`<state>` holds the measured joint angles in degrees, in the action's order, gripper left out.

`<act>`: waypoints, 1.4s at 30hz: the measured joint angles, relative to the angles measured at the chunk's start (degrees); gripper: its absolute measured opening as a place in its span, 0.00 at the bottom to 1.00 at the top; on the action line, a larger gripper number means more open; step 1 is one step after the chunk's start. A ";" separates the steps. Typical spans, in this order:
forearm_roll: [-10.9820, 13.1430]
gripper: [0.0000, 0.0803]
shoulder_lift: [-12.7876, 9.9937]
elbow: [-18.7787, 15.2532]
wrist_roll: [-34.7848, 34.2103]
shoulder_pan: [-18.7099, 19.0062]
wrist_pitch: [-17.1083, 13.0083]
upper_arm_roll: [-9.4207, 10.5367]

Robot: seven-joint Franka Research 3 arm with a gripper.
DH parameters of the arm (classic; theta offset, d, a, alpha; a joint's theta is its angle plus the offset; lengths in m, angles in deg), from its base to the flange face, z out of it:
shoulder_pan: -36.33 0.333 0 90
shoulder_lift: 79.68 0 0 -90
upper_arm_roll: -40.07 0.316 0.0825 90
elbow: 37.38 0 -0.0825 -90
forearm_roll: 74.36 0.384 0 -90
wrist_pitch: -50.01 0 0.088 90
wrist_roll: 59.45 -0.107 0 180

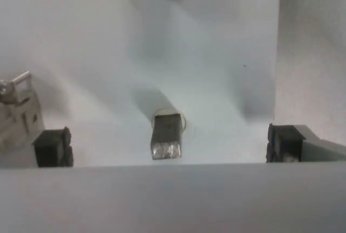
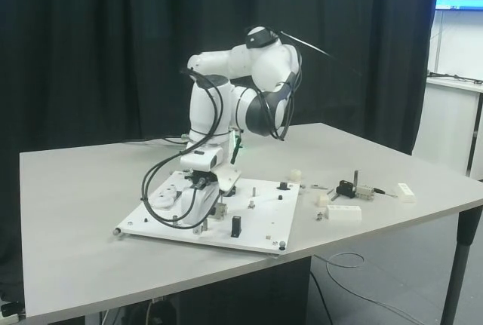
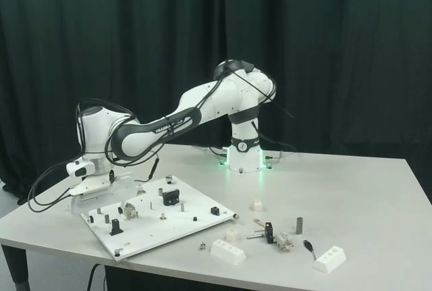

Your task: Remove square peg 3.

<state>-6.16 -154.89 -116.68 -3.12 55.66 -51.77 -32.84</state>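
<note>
In the wrist view a grey square peg (image 1: 166, 135) stands upright in a round seat on the white board (image 1: 216, 54). My gripper (image 1: 167, 146) is open. Its black fingertips (image 1: 52, 147) stand wide on either side of the peg without touching it. In the first room view the gripper (image 2: 204, 216) hangs low over the near left part of the board (image 2: 264, 219). The second room view has the gripper (image 3: 96, 190) at the far left corner of the board (image 3: 182, 220). The hand hides the peg in both room views.
A metal bracket (image 1: 16, 108) stands close beside one finger. The board also carries a black block (image 2: 236, 225), small pegs and a black holder (image 3: 170, 198). White blocks (image 3: 228, 251) and a black connector (image 2: 346, 188) lie on the grey table beside the board.
</note>
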 joint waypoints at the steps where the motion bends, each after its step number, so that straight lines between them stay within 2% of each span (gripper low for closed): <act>1: -0.04 1.00 0.00 0.13 0.00 -0.12 0.00 0.12; 29: -0.46 1.00 0.01 1.42 0.00 -1.36 -1.19 1.75; 30: -0.46 0.84 0.01 1.43 0.00 -1.38 -1.23 1.80; 36: -0.52 0.84 0.01 1.45 0.00 -1.51 -1.61 2.11; 37: -0.58 0.64 0.01 1.45 0.00 -1.53 -1.67 2.15; 38: -0.65 0.64 0.01 1.45 0.00 -1.55 -1.73 2.18; 39: -0.74 0.44 0.01 1.45 0.00 -1.57 -1.79 2.23; 42: -1.20 0.44 0.09 1.45 0.00 -1.58 -1.53 2.41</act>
<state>-7.36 -154.80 -115.23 -3.12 54.07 -53.29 -30.42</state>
